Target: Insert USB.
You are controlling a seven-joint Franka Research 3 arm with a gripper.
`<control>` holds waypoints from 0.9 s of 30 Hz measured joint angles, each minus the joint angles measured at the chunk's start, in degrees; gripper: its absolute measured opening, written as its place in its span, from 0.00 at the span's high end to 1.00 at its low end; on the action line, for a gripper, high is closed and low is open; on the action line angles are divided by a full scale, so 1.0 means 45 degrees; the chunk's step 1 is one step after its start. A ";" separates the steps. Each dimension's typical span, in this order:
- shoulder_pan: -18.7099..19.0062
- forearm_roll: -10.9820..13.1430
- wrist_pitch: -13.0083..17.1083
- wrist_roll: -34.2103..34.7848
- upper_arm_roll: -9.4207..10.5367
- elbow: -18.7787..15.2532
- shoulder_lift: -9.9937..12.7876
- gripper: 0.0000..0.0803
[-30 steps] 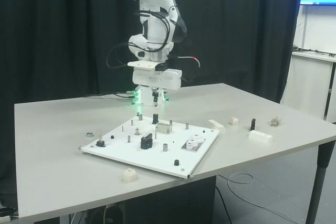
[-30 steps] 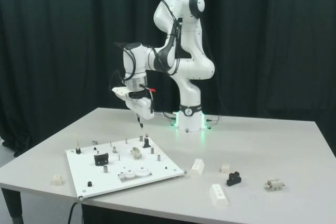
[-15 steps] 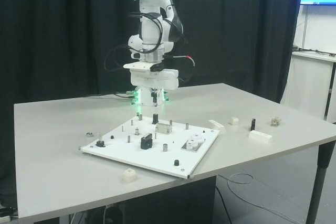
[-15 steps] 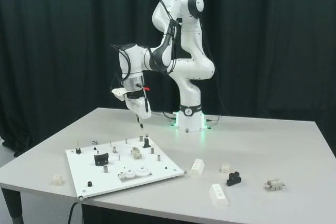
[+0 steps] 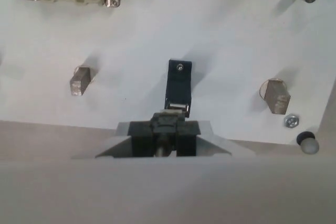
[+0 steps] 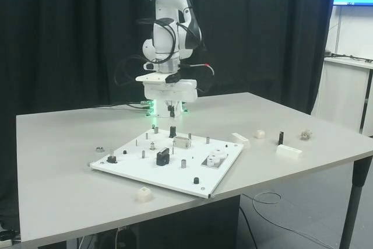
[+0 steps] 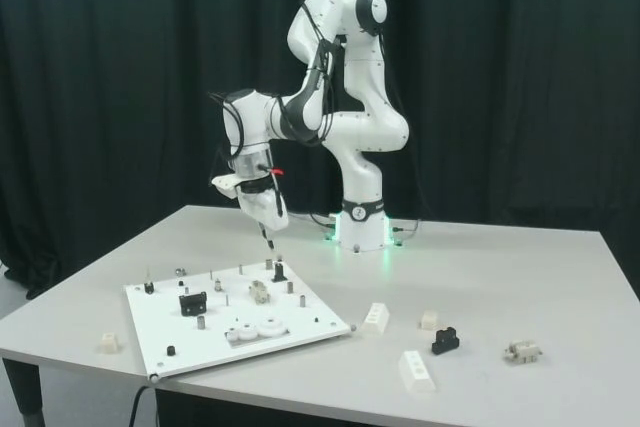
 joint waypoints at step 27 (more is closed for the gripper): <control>-0.0001 0.1322 0.0310 -0.1172 -0.0208 -0.0066 0.0936 0.89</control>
